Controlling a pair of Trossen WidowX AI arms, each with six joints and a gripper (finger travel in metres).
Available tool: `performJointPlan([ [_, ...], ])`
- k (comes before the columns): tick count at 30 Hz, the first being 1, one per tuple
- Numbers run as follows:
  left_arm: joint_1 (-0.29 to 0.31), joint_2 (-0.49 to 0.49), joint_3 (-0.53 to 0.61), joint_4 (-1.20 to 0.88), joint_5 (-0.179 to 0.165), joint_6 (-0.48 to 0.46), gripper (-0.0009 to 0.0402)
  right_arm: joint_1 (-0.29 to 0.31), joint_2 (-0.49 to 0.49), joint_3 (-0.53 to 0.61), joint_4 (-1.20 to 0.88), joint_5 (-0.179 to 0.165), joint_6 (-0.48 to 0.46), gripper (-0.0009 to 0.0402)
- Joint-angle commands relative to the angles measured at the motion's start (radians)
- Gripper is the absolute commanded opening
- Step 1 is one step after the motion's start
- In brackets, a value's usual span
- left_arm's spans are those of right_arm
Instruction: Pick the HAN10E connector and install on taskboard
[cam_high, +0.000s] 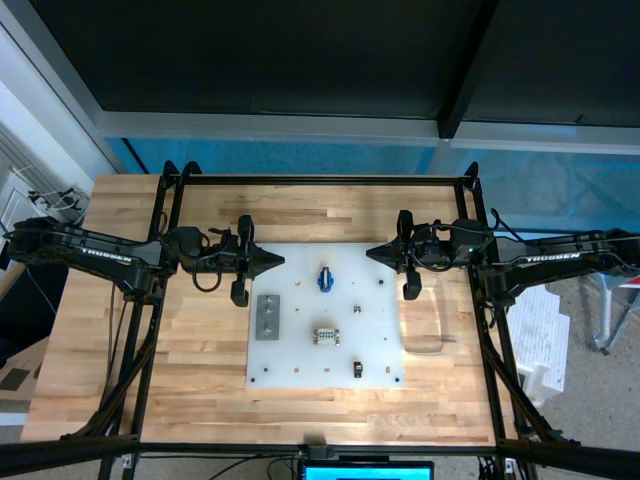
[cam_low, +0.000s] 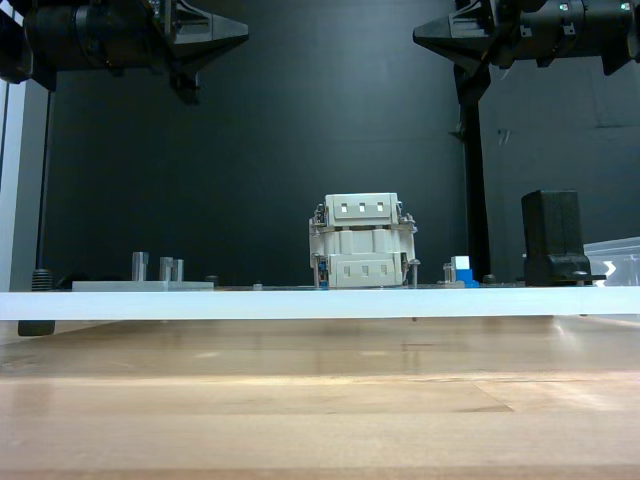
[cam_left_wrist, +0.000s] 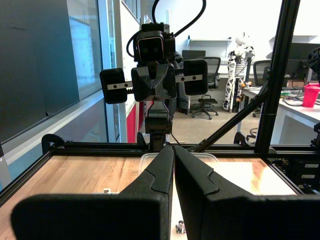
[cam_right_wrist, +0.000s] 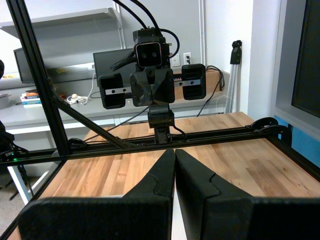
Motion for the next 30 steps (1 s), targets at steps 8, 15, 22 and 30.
performJointPlan([
  [8, 0.0, 0.0, 0.0, 0.0, 0.0, 0.0, 0.0001, 0.0, 0.0, 0.0, -0.001, 0.0, 0.0, 0.0],
  [15, 0.0, 0.0, 0.0, 0.0, 0.0, 0.0, 0.0001, 0.0, 0.0, 0.0, -0.002, 0.0, 0.0, 0.0],
  [22, 0.0, 0.0, 0.0, 0.0, 0.0, 0.0, 0.0001, 0.0, 0.0, 0.0, -0.013, 0.0, 0.0, 0.0],
  [30, 0.0, 0.0, 0.0, 0.0, 0.0, 0.0, 0.0001, 0.0, 0.0, 0.0, -0.04, 0.0, 0.0, 0.0],
])
